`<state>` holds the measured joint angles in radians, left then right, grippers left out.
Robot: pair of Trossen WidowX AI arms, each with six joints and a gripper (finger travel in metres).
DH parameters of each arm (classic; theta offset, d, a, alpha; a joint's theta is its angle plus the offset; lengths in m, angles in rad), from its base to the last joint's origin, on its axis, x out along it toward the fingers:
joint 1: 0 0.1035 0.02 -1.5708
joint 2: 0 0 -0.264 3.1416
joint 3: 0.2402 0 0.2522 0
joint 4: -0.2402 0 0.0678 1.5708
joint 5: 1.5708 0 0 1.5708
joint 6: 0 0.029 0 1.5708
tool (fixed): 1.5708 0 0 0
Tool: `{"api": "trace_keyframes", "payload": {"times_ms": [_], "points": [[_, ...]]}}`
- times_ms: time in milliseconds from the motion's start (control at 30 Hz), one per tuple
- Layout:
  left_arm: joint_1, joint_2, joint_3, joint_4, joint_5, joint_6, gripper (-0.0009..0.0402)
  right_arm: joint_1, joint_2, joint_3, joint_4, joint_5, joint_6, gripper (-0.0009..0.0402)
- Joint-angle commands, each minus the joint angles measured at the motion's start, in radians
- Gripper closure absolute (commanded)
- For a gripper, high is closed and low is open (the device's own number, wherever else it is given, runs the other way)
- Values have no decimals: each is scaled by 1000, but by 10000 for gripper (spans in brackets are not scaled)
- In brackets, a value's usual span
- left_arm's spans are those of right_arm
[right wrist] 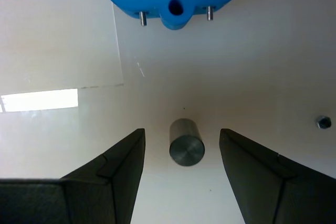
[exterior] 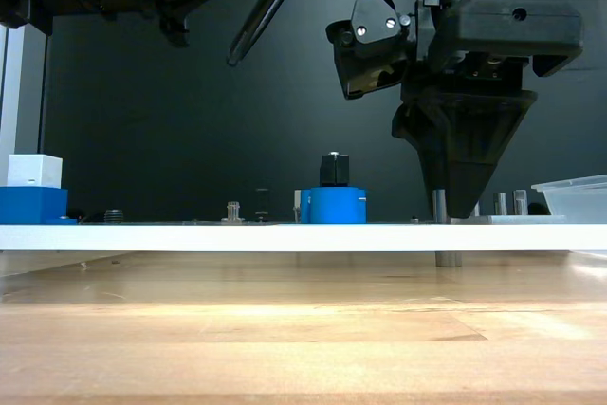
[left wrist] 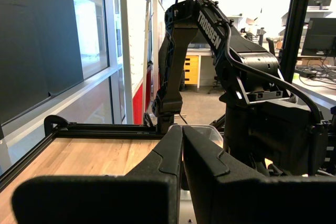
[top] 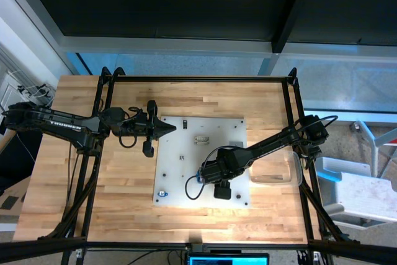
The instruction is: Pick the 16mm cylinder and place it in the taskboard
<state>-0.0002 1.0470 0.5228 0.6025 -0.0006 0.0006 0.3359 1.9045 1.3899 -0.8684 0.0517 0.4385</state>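
The 16mm cylinder (right wrist: 186,142) is a short dark-grey peg standing upright on the white taskboard (right wrist: 262,51). My right gripper (right wrist: 182,135) hangs straight over it, open, with a finger on each side and a gap to both. In the low view the cylinder (exterior: 440,206) stands beside the right gripper's tip (exterior: 462,208), and its lower end shows under the taskboard (exterior: 190,236). From above, the right gripper (top: 208,177) covers the peg on the taskboard (top: 229,134). My left gripper (top: 169,127) is shut and empty, held high at the board's left edge, its fingers (left wrist: 173,150) pressed together.
A clear plastic tray (top: 276,169) lies just right of the board, under the right arm. A blue fitting (top: 162,193) sits at the board's near left corner, a beige connector (top: 200,139) near its middle. Two more pegs (exterior: 501,203) stand right of the gripper.
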Motion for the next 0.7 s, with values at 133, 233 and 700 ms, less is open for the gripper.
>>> {"api": "trace_keyframes", "payload": {"times_ms": [133,233,700], "points": [[0,0,0,0,0,0,393,0,-40,2,-17,0,0,193],[0,0,0,0,0,0,393,0,-63,2,-35,0,0,194],[0,0,0,0,0,0,393,0,-196,2,-82,1,0,194]]}}
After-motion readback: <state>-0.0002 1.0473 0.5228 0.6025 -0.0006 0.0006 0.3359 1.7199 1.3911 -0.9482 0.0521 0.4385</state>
